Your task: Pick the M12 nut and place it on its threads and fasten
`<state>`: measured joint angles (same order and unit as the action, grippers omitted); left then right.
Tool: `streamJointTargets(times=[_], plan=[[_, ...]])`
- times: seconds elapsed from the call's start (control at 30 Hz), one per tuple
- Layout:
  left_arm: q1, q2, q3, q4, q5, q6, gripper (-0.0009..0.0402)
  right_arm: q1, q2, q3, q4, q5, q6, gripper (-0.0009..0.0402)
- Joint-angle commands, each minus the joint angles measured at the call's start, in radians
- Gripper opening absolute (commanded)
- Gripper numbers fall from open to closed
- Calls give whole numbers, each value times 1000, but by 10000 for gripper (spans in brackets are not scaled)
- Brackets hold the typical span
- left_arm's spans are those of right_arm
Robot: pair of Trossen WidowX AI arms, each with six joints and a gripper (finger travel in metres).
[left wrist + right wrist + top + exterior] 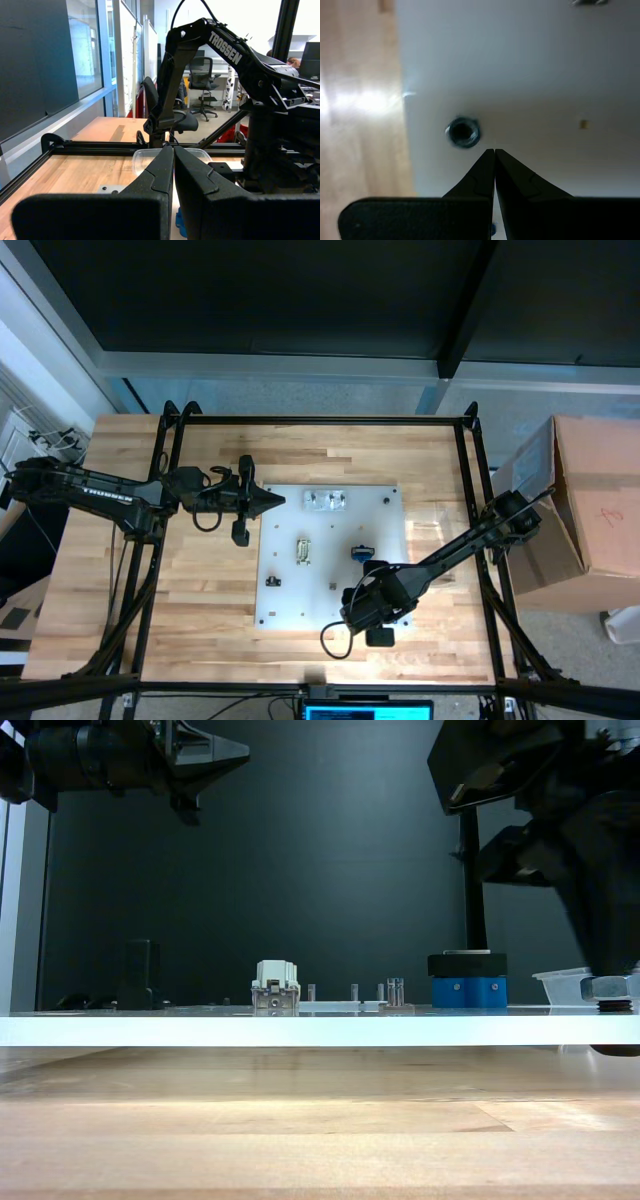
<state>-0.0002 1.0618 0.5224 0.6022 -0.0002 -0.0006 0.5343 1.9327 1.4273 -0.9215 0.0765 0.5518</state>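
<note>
The nut (463, 132) sits upright on its stud (616, 1005), just beside the right gripper's (494, 151) closed, empty tips, while the left gripper (173, 149), likewise closed, hovers well apart.

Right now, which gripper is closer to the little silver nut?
Right. The right gripper hangs shut right beside the M12 nut, which sits on its stud, unheld. The left gripper, also shut, is raised over the far left corner of the white board.

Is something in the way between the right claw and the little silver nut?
No, nothing visible. The right gripper, shut, points down just beside the nut on its stud. The left gripper, shut, hangs high by the board's left edge.
</note>
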Motion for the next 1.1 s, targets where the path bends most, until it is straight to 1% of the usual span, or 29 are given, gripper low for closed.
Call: streamJointTargets(times=[0.03, 0.1, 0.13, 0.17, 0.23, 0.27, 0.3, 0.33, 0.37, 0.5, 0.73, 0.8, 1.03, 1.07, 1.1], plan=[[0, 0, 0, 0, 0, 0, 0, 0, 15, 0, 26, 9, 2, 0], [0, 0, 0, 0, 0, 0, 0, 1, 25, 0, 37, 0, 2, 0], [0, 0, 0, 0, 0, 0, 0, 1, 28, 0, 40, -24, 1, 0], [0, 0, 0, 0, 0, 0, 0, 1, 29, 0, 39, -68, -2, 0], [0, 0, 0, 0, 0, 0, 0, 0, 21, 0, 35, -244, -31, 0], [0, 0, 0, 0, 0, 0, 0, 0, 14, 0, 29, -315, -42, 0], [0, 0, 0, 0, 0, 0, 0, 0, 9, 0, 23, -348, -40, 0], [0, 0, 0, 1, 0, 0, 0, 1, 6, 0, 15, -352, -39, 0], [0, 0, 0, 0, 0, 0, 0, 1, 2, 0, 7, -337, -39, 0], [0, 0, 0, 1, 0, 0, 0, 1, -2, 0, 1, -243, -34, 0], [0, 0, 0, 0, 0, 0, 0, -1, -8, 0, -11, -6, 2, 0], [0, 0, 0, 0, 0, 0, 0, -2, -8, 0, -7, 37, 2, 0], [0, 0, 0, 0, 0, 0, 0, -2, 7, -7, 53, 35, 21, 0], [0, 0, 0, 0, 0, 0, 0, -2, 10, -8, 53, 25, 21, 0], [0, 0, 0, 0, 0, 0, 0, -1, 12, -11, 54, 3, 21, 0]])
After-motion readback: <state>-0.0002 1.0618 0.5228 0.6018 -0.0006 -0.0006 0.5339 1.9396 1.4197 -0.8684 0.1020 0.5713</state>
